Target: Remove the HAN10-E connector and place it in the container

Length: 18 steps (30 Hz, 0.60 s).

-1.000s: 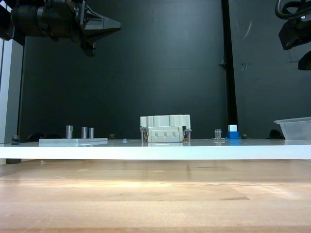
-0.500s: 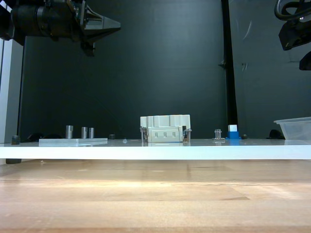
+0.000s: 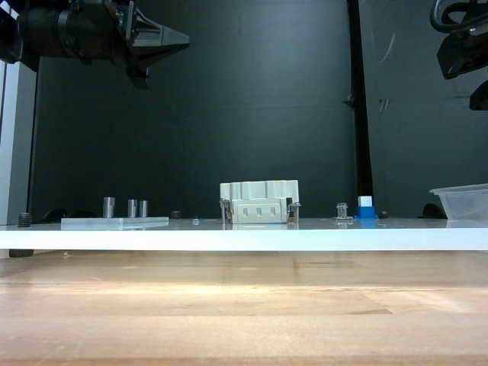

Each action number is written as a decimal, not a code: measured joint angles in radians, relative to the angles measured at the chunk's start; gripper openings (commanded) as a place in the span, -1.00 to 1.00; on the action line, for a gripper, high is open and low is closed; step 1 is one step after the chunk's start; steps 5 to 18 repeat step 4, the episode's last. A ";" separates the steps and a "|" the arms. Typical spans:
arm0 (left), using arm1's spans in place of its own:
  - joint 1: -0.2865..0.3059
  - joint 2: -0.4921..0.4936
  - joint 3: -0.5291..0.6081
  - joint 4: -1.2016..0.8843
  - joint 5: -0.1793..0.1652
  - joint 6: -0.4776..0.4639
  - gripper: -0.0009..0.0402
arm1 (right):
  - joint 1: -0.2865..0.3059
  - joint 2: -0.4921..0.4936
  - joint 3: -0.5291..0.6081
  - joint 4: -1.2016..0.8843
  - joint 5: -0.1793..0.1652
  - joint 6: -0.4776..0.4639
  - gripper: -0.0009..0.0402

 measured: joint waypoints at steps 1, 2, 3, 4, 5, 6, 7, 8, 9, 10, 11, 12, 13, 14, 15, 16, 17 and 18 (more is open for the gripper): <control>0.000 0.000 0.000 0.000 0.000 0.000 -0.96 | 0.000 0.000 0.000 0.000 0.000 0.000 0.34; 0.000 0.000 0.000 0.000 0.000 0.000 -0.96 | 0.000 0.000 0.000 0.000 0.000 0.000 0.34; 0.000 0.000 0.000 0.000 0.000 0.000 -0.96 | 0.000 0.000 0.000 0.000 0.000 0.000 0.34; 0.000 0.000 0.000 0.000 0.000 0.000 -0.96 | 0.000 0.000 0.000 0.000 0.000 0.000 0.34; 0.000 0.000 0.000 0.000 0.000 0.000 -0.96 | 0.000 0.000 0.000 0.000 0.000 0.000 0.34; 0.000 0.000 0.000 0.000 0.000 0.000 -0.96 | 0.000 0.000 0.000 0.000 0.000 0.000 0.34; 0.000 0.000 0.000 0.000 0.000 0.000 -0.96 | 0.000 0.000 0.000 0.000 0.000 0.000 0.34; 0.000 0.000 0.000 0.000 0.000 0.000 -0.96 | 0.000 0.000 0.000 0.000 0.000 0.000 0.34; 0.000 0.000 0.000 0.000 0.000 0.000 -0.96 | 0.000 0.000 0.000 0.000 0.000 0.000 0.34; 0.000 0.000 0.000 0.000 0.000 0.000 -0.96 | 0.000 0.000 0.000 0.000 0.000 0.000 0.34; 0.000 0.000 0.000 0.000 0.000 0.000 -0.96 | 0.000 0.000 0.000 0.000 0.000 0.000 0.34; 0.000 0.000 0.000 0.000 0.000 0.000 -0.96 | 0.000 0.000 0.000 0.000 0.000 0.000 0.34; 0.000 0.000 0.000 0.000 0.000 0.000 -0.96 | 0.000 0.000 0.000 0.000 0.000 0.000 0.34; 0.000 0.000 0.000 0.000 0.000 0.000 -0.96 | 0.000 0.000 0.000 0.000 0.000 0.000 0.34; 0.000 0.000 0.000 0.000 0.000 0.000 -0.96 | 0.000 0.000 0.000 0.000 0.000 0.000 0.34; 0.000 0.000 0.000 0.000 0.000 0.000 -0.96 | 0.000 0.000 0.000 0.000 0.000 0.000 0.34; 0.000 0.000 0.000 0.000 0.000 0.000 -0.96 | 0.000 0.000 0.000 0.000 0.000 0.000 0.34; 0.000 0.000 0.000 0.000 0.000 0.000 -0.96 | 0.000 0.000 0.000 0.000 0.000 0.000 0.34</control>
